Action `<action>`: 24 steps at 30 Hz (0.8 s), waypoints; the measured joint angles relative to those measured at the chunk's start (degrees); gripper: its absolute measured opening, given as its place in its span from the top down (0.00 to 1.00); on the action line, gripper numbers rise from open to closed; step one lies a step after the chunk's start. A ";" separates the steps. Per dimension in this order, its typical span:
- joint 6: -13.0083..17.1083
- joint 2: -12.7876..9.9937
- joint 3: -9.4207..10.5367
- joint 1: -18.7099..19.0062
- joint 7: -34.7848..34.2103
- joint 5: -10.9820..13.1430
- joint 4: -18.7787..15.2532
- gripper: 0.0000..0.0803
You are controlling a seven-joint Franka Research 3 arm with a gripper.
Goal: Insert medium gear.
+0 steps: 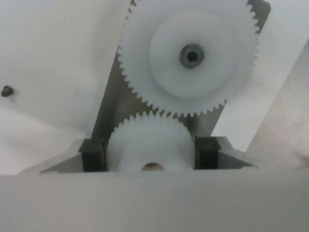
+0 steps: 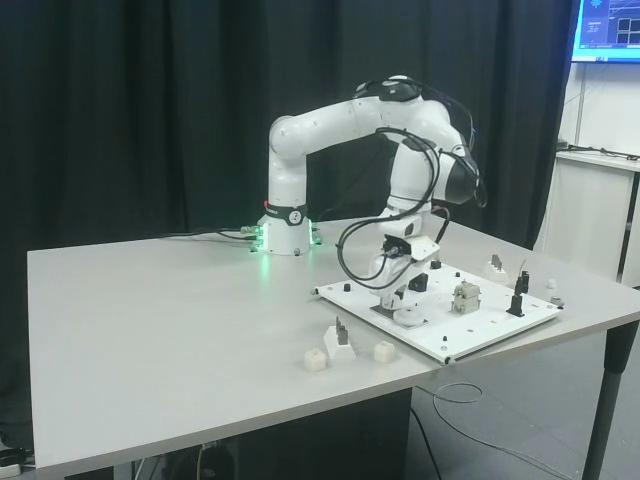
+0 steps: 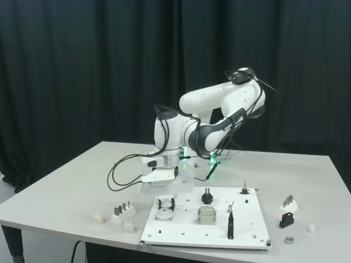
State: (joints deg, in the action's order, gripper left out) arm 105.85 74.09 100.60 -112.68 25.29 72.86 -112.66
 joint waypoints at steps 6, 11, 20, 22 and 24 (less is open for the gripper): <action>0.41 -0.02 0.23 0.06 0.29 0.28 -0.24 0.51; 0.39 -0.04 0.08 0.34 0.29 0.28 -0.42 0.51; 0.95 -0.03 0.26 0.41 0.60 0.60 -0.68 0.51; 0.96 -0.03 0.26 0.41 0.95 0.76 -0.76 0.51; 0.97 -0.03 0.23 0.41 1.26 0.85 -0.80 0.51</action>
State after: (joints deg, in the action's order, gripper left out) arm 106.81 74.06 100.83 -112.27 26.55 73.70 -113.45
